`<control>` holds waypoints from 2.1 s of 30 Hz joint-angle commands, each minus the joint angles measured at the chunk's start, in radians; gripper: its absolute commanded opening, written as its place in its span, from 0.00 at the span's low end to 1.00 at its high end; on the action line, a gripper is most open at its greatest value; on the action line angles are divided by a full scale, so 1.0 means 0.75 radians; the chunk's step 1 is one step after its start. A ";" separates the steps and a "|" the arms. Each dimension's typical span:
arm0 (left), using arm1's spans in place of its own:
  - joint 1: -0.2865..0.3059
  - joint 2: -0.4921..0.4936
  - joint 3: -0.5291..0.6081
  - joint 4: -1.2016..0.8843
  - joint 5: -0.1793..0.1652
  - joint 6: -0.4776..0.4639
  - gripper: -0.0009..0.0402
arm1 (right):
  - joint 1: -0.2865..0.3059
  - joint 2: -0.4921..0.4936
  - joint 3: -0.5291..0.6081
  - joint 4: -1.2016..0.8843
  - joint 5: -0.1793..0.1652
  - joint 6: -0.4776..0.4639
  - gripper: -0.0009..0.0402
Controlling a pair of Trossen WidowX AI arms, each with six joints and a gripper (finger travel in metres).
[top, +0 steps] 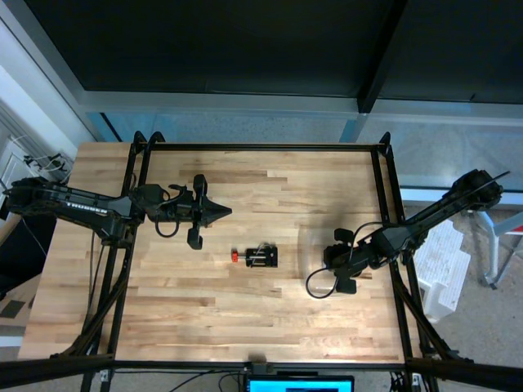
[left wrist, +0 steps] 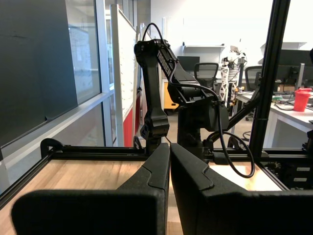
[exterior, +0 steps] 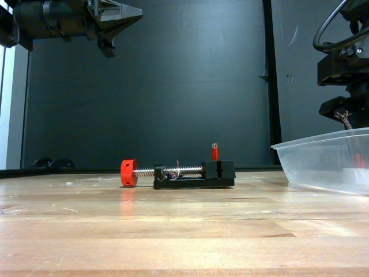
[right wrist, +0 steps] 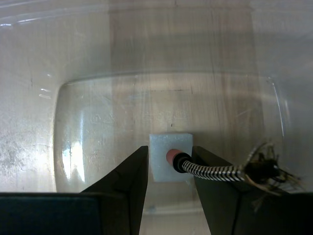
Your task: Pick the RCA connector and install on taskboard
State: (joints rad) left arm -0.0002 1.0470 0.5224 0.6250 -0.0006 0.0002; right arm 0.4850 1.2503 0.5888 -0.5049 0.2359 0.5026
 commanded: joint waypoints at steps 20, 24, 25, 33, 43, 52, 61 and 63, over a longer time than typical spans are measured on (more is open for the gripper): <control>0.001 0.000 0.001 0.001 0.000 0.000 0.02 | -0.002 -0.001 0.001 0.002 0.011 -0.018 0.02; 0.000 0.000 0.001 0.001 0.000 0.000 0.02 | -0.002 -0.007 0.001 0.001 0.011 -0.018 0.02; 0.000 0.000 0.001 0.001 0.000 0.000 0.02 | -0.002 -0.010 0.002 -0.001 0.011 -0.018 0.02; 0.000 0.001 0.001 0.001 0.000 0.000 0.02 | -0.004 -0.050 0.018 -0.032 0.012 -0.023 0.02; 0.000 0.001 0.001 0.001 0.000 0.000 0.02 | -0.004 -0.122 0.123 -0.221 0.012 -0.028 0.02; 0.000 0.000 0.001 0.001 0.000 0.000 0.02 | -0.004 -0.170 0.297 -0.457 0.012 -0.028 0.02; 0.000 0.001 0.001 0.001 0.000 0.000 0.02 | -0.005 -0.171 0.360 -0.502 0.012 -0.030 0.02; 0.001 0.000 0.001 0.001 0.000 0.000 0.02 | -0.010 -0.171 0.366 -0.500 0.012 -0.034 0.02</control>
State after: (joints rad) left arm -0.0002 1.0470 0.5224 0.6250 -0.0010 -0.0002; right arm 0.4801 1.1210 0.8604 -0.8818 0.2440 0.4801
